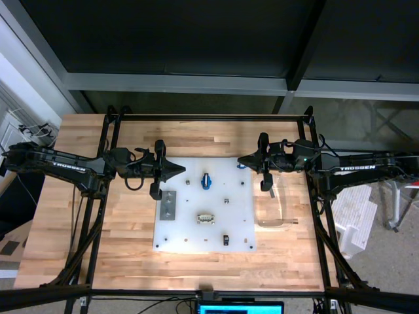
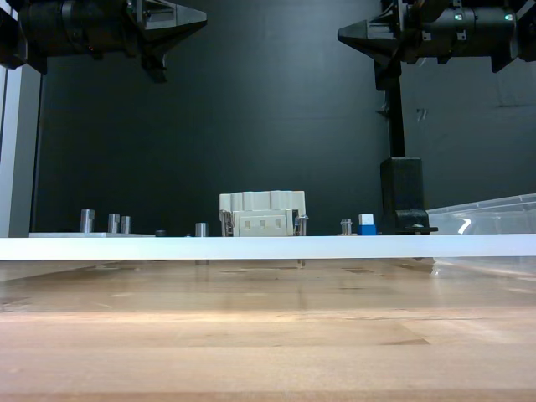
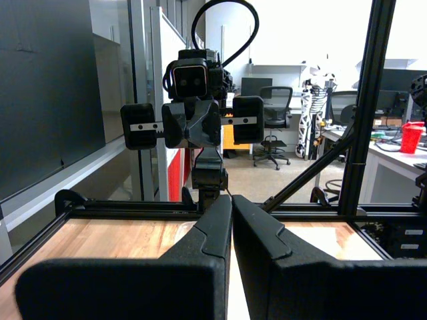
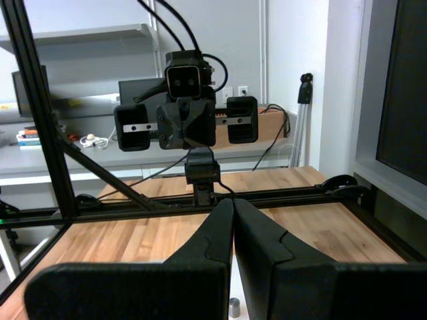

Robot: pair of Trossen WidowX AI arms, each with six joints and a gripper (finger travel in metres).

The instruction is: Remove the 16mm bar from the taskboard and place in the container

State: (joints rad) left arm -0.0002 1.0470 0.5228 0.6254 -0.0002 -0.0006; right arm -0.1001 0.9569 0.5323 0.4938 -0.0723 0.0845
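Observation:
The white taskboard (image 1: pixel 239 229) lies mid-table with a grey metal block (image 1: pixel 169 208), a blue knob (image 1: pixel 207 180) and a silver connector (image 1: pixel 205 218) on it. In the low view three short metal bars (image 2: pixel 87 220) stand upright at the board's left; I cannot tell which is the 16mm bar. The clear container (image 1: pixel 286 212) sits just off the board's right edge. My left gripper (image 1: pixel 183 170) hovers high over the board's back left corner, shut and holding nothing (image 3: pixel 231 199). Over the back right corner my right gripper (image 1: pixel 241 160) hangs high, also shut and holding nothing (image 4: pixel 233 200).
A dark fitting (image 2: pixel 404 197) stands near the board's front edge. A black metal frame (image 1: pixel 209 118) runs around the wooden tabletop (image 1: pixel 124 248). Each wrist view looks across at the opposite arm. A laptop screen (image 1: pixel 240 307) shows at the near edge.

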